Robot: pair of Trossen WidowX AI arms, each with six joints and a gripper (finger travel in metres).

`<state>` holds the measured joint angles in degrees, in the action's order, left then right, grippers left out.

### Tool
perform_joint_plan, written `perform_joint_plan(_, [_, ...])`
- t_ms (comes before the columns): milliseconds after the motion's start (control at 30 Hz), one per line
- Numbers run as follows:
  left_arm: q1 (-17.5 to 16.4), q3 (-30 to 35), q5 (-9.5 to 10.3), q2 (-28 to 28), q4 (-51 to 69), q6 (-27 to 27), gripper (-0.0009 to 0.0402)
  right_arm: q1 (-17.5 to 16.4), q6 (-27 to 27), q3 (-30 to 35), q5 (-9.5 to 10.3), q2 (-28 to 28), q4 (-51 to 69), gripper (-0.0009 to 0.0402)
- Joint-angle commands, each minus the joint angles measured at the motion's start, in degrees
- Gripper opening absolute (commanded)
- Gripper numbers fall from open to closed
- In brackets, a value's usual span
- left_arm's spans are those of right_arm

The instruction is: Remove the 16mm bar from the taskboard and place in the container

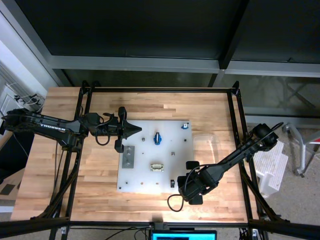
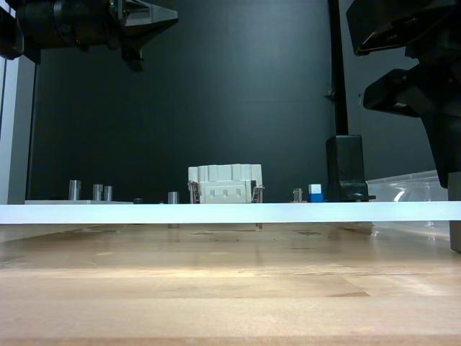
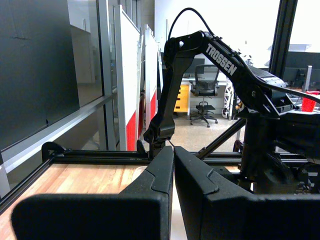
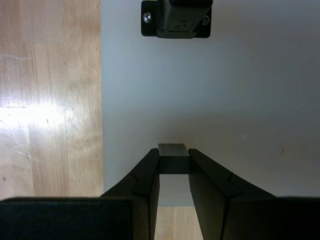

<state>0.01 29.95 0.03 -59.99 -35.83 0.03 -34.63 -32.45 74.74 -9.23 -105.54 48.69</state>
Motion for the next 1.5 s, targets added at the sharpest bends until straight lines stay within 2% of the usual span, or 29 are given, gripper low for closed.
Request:
perform_joint_plan(33, [0.0,0.0,-0.02,0.0,0.0,0.0,0.0000,0.0,0.3,0.1,-0.15,1.4,0.8,0.0018])
perform_joint_plan(600, [0.0,0.0,-0.02,0.0,0.0,0.0,0.0000,0.5,0.9,0.5,-0.31,13.6,3.5,0.0018])
perform_joint_plan(733, [0.0,0.0,-0.02,0.0,0.0,0.0,0.0000,1.0,1.4,0.5,-0.79,15.1,4.4,0.0018])
perform_joint_plan(800, [0.0,0.0,-0.02,0.0,0.0,0.0,0.0000,1.4,2.1,0.5,-1.79,15.6,5.0,0.0018])
perform_joint_plan(900, [0.0,0.0,-0.02,0.0,0.0,0.0,0.0000,2.6,3.4,-0.3,-1.70,16.1,5.1,0.0018])
perform_joint_plan(1100, [0.0,0.0,-0.02,0.0,0.0,0.0,0.0000,6.5,7.3,-4.7,-1.66,19.2,5.4,0.0018])
perform_joint_plan(1333, [0.0,0.0,-0.02,0.0,0.0,0.0,0.0000,10.1,7.9,-13.0,-1.73,26.6,5.6,0.0018])
perform_joint_plan(1500, [0.0,0.0,-0.02,0.0,0.0,0.0,0.0000,11.5,7.8,-18.9,-1.75,32.3,5.7,0.0018])
